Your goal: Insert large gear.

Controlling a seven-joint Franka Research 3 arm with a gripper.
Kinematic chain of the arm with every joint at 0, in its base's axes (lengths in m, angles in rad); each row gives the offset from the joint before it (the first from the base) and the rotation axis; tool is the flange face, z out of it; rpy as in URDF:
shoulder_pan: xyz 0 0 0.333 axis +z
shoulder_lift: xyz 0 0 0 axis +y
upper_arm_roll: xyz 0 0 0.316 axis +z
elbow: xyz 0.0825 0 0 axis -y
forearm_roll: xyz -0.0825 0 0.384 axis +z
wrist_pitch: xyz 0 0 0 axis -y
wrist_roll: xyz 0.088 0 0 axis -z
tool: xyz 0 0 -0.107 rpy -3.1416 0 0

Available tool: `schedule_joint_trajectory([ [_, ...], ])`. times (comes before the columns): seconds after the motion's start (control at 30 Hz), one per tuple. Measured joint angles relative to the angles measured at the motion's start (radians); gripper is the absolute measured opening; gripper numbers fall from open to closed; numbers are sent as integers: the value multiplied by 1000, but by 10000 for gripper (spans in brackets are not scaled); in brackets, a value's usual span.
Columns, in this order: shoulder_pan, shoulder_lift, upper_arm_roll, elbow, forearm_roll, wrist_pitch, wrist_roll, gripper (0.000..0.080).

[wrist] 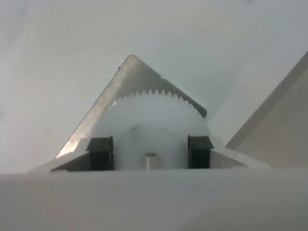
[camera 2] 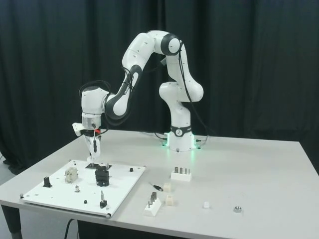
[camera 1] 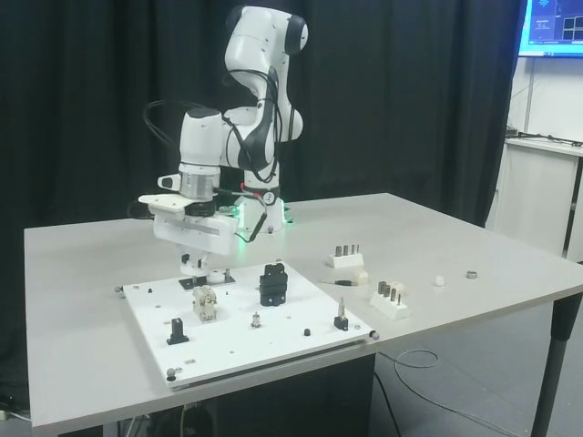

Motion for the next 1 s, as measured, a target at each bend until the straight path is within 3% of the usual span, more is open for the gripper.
schedule_joint_trajectory([
  [0.43,0,20,3,0,30,13,-24,330],
  [1.0,0,22,3,0,32,22,-46,330],
])
